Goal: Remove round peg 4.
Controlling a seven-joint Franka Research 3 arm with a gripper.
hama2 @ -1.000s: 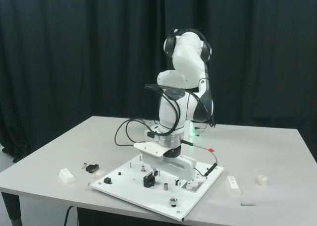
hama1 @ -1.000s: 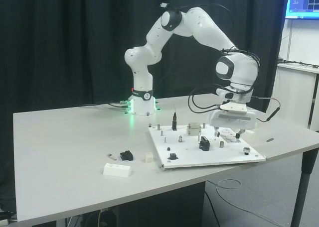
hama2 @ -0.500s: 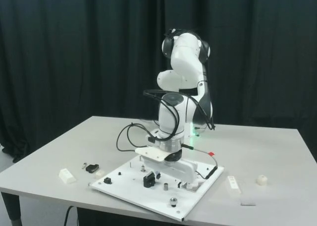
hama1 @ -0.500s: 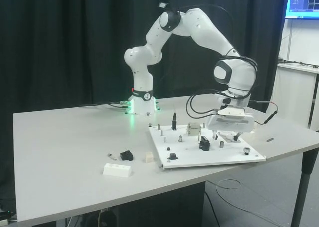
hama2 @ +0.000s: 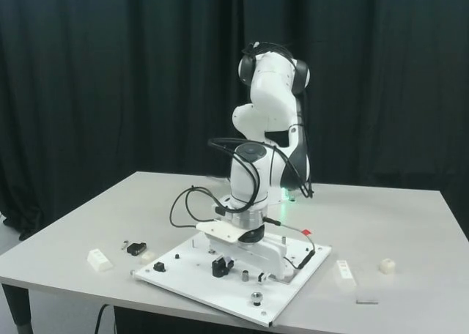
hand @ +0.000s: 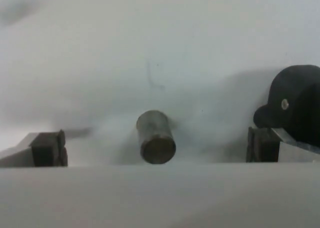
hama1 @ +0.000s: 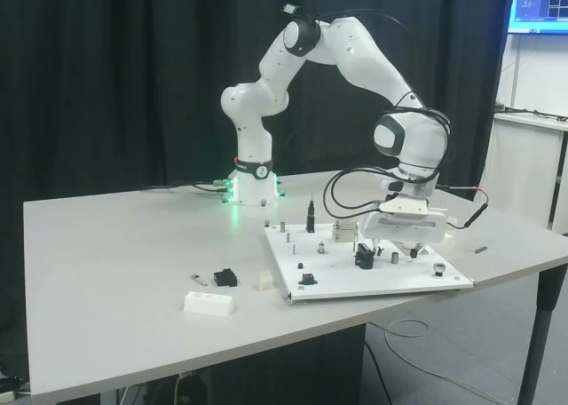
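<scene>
A short grey round peg (hand: pixel 156 138) stands upright in the white board (hama1: pixel 355 279). My gripper (hand: pixel 156 149) is open and low over the board, one fingertip (hand: pixel 47 149) on each side of the peg with a wide gap to it. In the first room view the gripper (hama1: pixel 393 250) hangs just above the peg (hama1: pixel 393 258), near the board's right half. The second room view shows the gripper (hama2: pixel 245 268) over the same peg (hama2: pixel 244 276), beside a black block (hama2: pixel 218 266). That black block (hand: pixel 295 105) also sits close to one finger in the wrist view.
The board carries several other small pegs, a tall black pin (hama1: pixel 311 217), a white-grey fixture (hama1: pixel 345 232) and a round knob (hama1: pixel 438 269) near its front corner. Off the board lie a white block (hama1: pixel 209 303), a small black part (hama1: pixel 225 277), a white cube (hama1: pixel 264 281) and a white knob (hama2: pixel 387 266).
The arm has swung across the board toward the black block and come down, so the open fingers now straddle the round peg.
</scene>
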